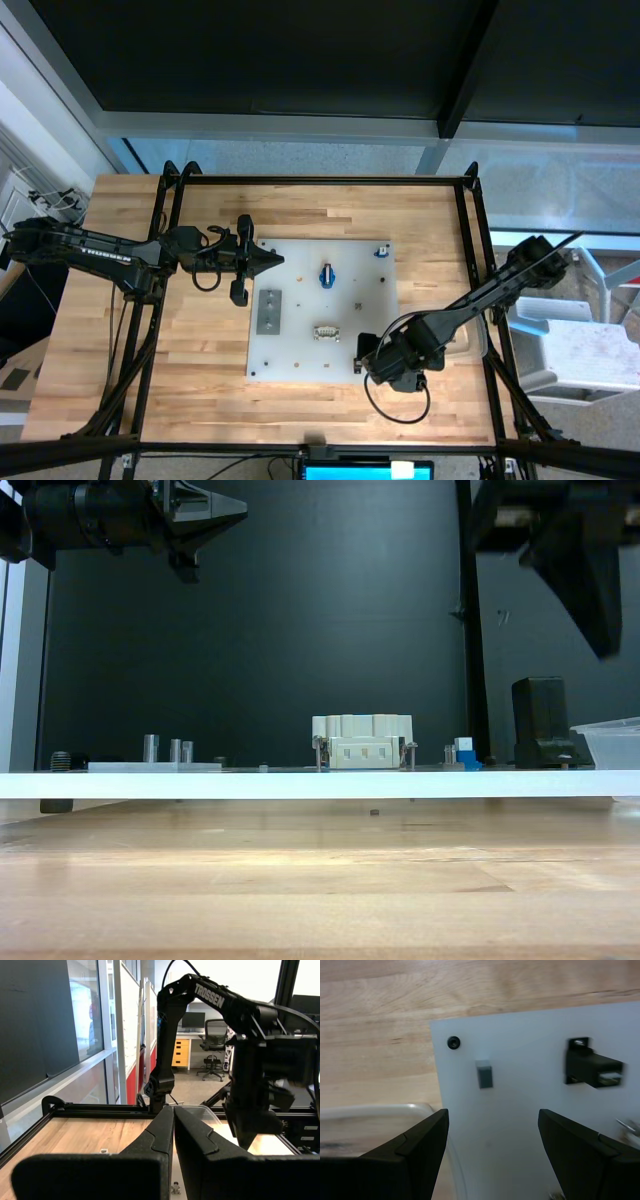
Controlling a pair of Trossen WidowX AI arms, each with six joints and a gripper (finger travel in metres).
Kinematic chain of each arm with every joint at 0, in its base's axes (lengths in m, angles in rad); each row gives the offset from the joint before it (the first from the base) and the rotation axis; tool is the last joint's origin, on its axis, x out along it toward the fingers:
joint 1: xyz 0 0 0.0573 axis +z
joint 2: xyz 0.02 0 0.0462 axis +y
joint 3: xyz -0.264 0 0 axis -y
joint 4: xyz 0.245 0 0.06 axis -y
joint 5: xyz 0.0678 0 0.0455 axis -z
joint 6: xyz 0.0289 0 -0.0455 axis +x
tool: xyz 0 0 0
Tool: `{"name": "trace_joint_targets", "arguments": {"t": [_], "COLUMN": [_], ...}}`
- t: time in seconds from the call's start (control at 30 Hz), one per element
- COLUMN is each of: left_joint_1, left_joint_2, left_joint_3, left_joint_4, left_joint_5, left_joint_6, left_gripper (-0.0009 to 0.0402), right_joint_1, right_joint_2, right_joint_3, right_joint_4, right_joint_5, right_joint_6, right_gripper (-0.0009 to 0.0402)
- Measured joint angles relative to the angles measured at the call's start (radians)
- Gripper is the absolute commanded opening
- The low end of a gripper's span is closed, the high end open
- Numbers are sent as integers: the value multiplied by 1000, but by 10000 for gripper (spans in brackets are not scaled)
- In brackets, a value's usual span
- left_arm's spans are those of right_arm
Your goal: Pick the 16mm bar and place in it's hole on the taskboard
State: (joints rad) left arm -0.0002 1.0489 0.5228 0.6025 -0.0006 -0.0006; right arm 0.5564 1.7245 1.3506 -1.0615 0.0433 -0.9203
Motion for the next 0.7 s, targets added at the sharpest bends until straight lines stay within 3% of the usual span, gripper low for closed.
{"name": "trace_joint_targets", "arguments": {"t": [0.7], "left_joint_1": [0], "left_joint_2": [0], "left_joint_3": [0], "left_joint_4": [0], "left_joint_5": [0], "left_joint_6": [0], "left_gripper": [0], "right_joint_1": [2], "right_joint_2": [-23], "right_joint_3": [16], "right_joint_4": [-23], "right_joint_5": [8], "right_joint_6": [-2], "right_gripper": [249]}}
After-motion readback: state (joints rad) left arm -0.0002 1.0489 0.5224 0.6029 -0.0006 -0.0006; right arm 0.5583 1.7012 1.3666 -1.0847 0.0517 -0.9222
